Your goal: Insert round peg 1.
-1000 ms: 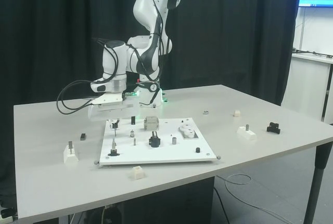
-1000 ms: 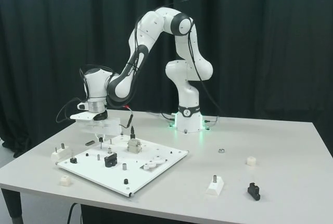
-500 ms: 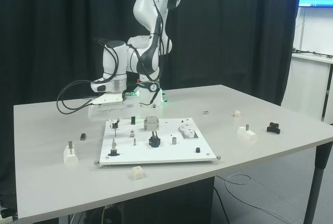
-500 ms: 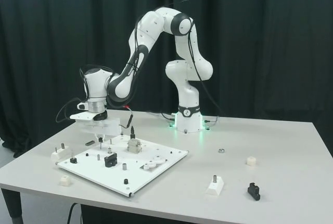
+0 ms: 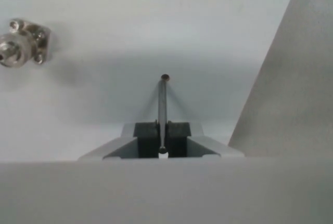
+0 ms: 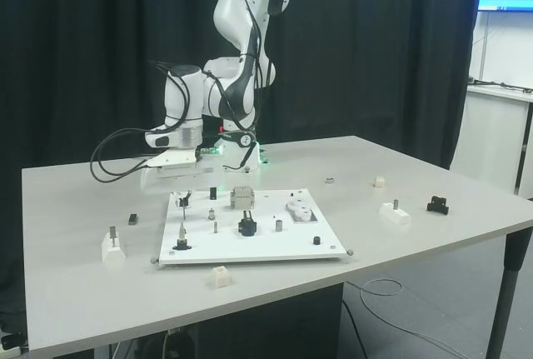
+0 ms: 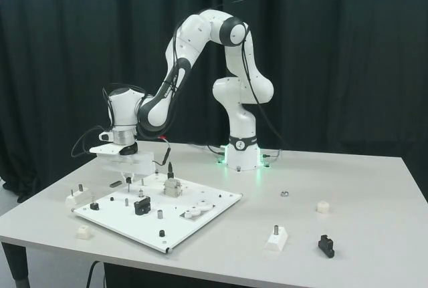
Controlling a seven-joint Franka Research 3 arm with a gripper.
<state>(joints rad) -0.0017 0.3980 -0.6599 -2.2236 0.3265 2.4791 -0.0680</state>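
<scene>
Nothing much has shifted over the last second: our gripper (image 5: 162,140) hangs at the same spot above the far left corner of the white board (image 6: 250,230), perhaps a trace higher. We see the fingers (image 5: 146,136) drawn narrow, pinching a thin grey round peg (image 5: 162,112) between their black pads, so that it stands upright with its lower tip near a small dark hole (image 5: 165,77) in the board; we cannot tell whether the tip has entered it. Close by on the board sits a metal threaded connector (image 5: 18,47) on a square flange. Further out, the board carries a metal block (image 6: 242,196) and several black and grey pegs and fittings. Around it on the grey surface (image 7: 361,194) lie white peg holders (image 7: 276,238), a black clip (image 7: 326,245) and a small white cap (image 7: 323,206).
</scene>
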